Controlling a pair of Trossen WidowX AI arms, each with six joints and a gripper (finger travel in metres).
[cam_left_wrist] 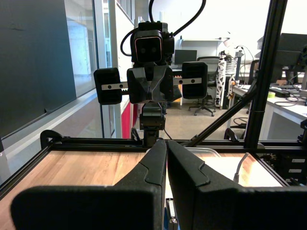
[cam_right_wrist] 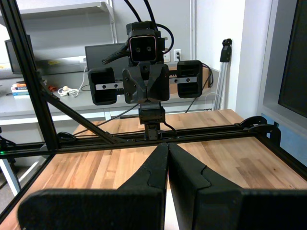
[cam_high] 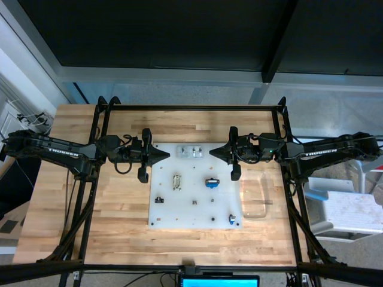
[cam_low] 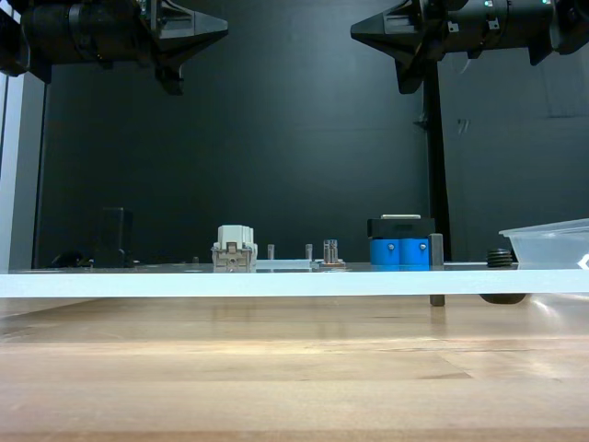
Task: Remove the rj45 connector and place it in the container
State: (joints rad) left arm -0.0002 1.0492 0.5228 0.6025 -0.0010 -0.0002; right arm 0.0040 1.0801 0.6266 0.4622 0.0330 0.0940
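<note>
High view: The left gripper [cam_high: 167, 154] and the right gripper [cam_high: 212, 153] are held over the far part of the white board [cam_high: 167, 212]. Their tips are pointed at each other and are well apart from every fitting. The rj45 connector [cam_high: 231, 218], a tiny dark piece with a blue part, is seen seated near the board's near right corner. The container [cam_high: 267, 194] is set just beside the board's right edge. Since both pieces show blue, the larger blue block connector [cam_high: 210, 183] could be taken by mistake. The plug is small, so it could be pinched off-centre and slip. If it sticks in its seat, the board could be dragged along with it. The clear tray's rim is hard to trace against the wood, so a release could be misjudged.

Low view: Both grippers are shown high above the board with nothing held. The container is cut off at the right edge. The rj45 connector cannot be picked out with certainty among the dark uprights near the blue block.

Left wrist view: The left gripper's fingers [cam_left_wrist: 152, 165] are seen pressed together on nothing. The board is almost wholly hidden behind them and the plug is not seen.

Right wrist view: The right gripper's fingers [cam_right_wrist: 154, 167] are likewise closed and empty. The plug and the container are not shown.
</note>
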